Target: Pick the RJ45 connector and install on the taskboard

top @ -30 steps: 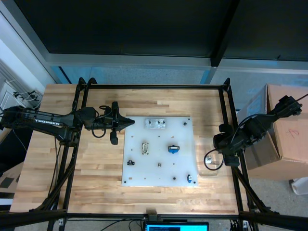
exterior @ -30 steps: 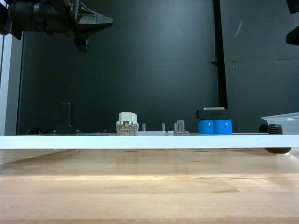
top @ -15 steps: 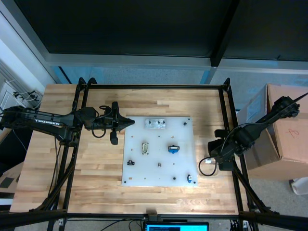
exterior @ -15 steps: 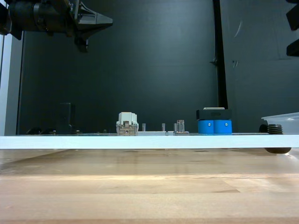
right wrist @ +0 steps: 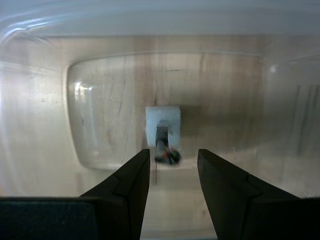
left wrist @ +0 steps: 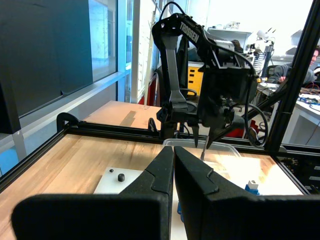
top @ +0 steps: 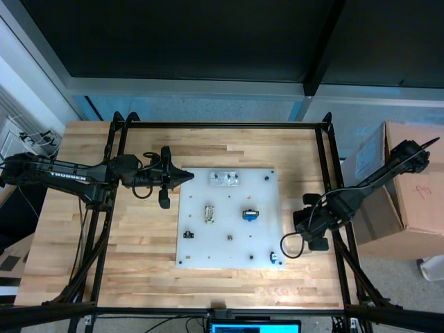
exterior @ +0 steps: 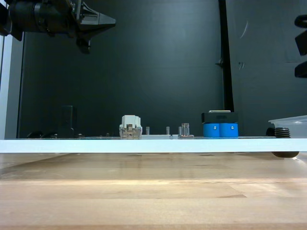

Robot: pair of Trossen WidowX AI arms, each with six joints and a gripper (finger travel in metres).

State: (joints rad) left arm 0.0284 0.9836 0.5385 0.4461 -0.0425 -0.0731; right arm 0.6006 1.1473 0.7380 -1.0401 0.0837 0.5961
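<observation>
Overhead, table-level and wrist views of the two-arm cell. The white taskboard (top: 258, 191) lies on the wooden table (top: 139, 267), and a cardboard box (top: 409, 201) stands off the table at 3 o'clock. The left gripper (top: 187, 177) is held high over the table, just outside the board's 10 o'clock corner, with its tips directed toward 3 o'clock; in the low view it (exterior: 111, 20) is seen well above the board. Its fingers (left wrist: 192, 175) are pressed together along their length, and nothing is carried between them. The right gripper (top: 311, 234) is placed beside the board's edge at about 4 o'clock and is pointed downward into a clear plastic tray (right wrist: 40, 100). Its fingers (right wrist: 132, 180) are spread apart, and nothing is grasped. The RJ45 connector (right wrist: 162, 131) is found lying free on the tray floor, clear of its seat on the board; it is seen beyond the gap between the spread fingertips and is touched by neither. Its pale body is directed away from the gripper, and its dark end with coloured wires is turned toward it. From the left wrist camera, the right gripper (left wrist: 202, 145) is seen across the board, hanging over the tray (left wrist: 231, 148). A blue fixture (top: 250, 215) is mounted on the board near its centre and is also seen in the low view (exterior: 220, 130).
</observation>
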